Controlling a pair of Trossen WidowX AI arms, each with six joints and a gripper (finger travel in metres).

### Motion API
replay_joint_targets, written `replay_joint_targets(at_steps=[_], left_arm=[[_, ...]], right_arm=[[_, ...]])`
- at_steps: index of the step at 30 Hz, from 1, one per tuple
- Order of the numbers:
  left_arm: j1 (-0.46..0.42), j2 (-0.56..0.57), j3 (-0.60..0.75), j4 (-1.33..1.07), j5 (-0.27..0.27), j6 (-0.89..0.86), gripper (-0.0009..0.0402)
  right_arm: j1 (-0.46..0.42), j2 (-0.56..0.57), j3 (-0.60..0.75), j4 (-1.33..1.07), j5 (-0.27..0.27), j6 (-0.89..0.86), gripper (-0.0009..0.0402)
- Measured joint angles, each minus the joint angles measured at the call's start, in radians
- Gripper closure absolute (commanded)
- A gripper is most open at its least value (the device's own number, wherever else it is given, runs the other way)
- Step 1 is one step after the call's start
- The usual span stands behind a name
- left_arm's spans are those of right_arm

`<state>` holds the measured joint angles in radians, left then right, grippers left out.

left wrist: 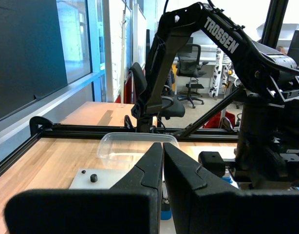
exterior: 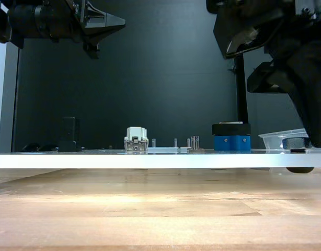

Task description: Unfasten the M12 nut and place it in the container

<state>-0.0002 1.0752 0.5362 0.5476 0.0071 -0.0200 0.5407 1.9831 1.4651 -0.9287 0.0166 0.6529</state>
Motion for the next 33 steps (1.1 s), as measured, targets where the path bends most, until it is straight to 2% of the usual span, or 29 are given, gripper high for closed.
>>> replay_joint_targets(at_steps=[11, 12, 15, 16, 18, 21, 24, 29, 30, 33], left_arm=[[0.000, 0.000, 0.000, 0.000, 0.000, 0.000, 0.0393], [0.000, 0.000, 0.000, 0.000, 0.000, 0.000, 0.0393], [0.000, 0.000, 0.000, 0.000, 0.000, 0.000, 0.0393], [0.000, 0.000, 0.000, 0.000, 0.000, 0.000, 0.0393], [0.000, 0.000, 0.000, 0.000, 0.000, 0.000, 0.0393], [0.000, 0.000, 0.000, 0.000, 0.000, 0.000, 0.0393], [0.000, 0.000, 0.000, 0.000, 0.000, 0.000, 0.0393], [0.000, 0.000, 0.000, 0.000, 0.000, 0.000, 0.0393], [0.000, 0.000, 0.000, 0.000, 0.000, 0.000, 0.0393], [0.000, 0.000, 0.000, 0.000, 0.000, 0.000, 0.0393]], right_arm=[[0.000, -0.004, -0.001, -0.007, 0.025, -0.003, 0.0393], [0.000, -0.007, 0.000, -0.020, 0.054, -0.003, 0.0393], [0.005, -0.023, 0.008, -0.105, 0.264, 0.019, 0.0393], [0.005, -0.030, 0.014, -0.132, 0.309, 0.023, 0.0393], [0.005, -0.043, 0.024, -0.168, 0.335, 0.027, 0.0393], [0.012, -0.051, 0.029, -0.169, 0.296, 0.030, 0.0393], [0.012, -0.055, 0.048, -0.169, 0.211, 0.023, 0.0393], [0.012, -0.056, 0.097, -0.153, 0.008, 0.023, 0.0393], [0.014, -0.056, 0.107, -0.149, -0.019, 0.023, 0.0393], [0.016, -0.056, 0.115, -0.123, -0.047, 0.022, 0.0393]])
